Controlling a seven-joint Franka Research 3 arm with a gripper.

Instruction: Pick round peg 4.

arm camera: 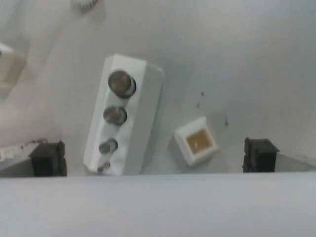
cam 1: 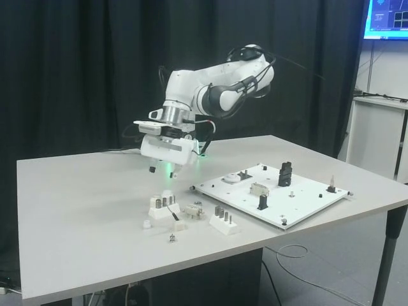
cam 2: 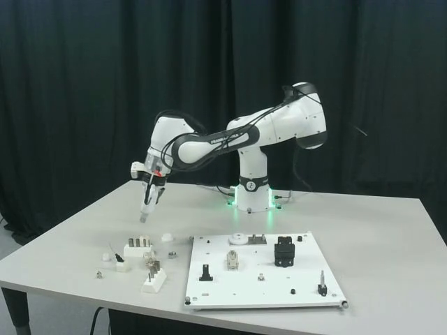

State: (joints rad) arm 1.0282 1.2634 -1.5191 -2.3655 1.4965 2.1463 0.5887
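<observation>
Claw [arm camera: 153, 157] spread wide and empty, high over white peg block [arm camera: 140, 113] holding four round pegs [arm camera: 115, 115], nearer one fingertip [arm camera: 48, 159]; smallest peg [arm camera: 103, 167] partly hidden behind blurred grey band [arm camera: 158, 207], numbering unreadable.

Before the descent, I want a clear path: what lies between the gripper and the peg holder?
Nothing: in the first room view the gripper hangs above the white peg holder with only open air between them.

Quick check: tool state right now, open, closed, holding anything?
Tool: open and holding nothing, fingers wide apart above the white peg block.
</observation>
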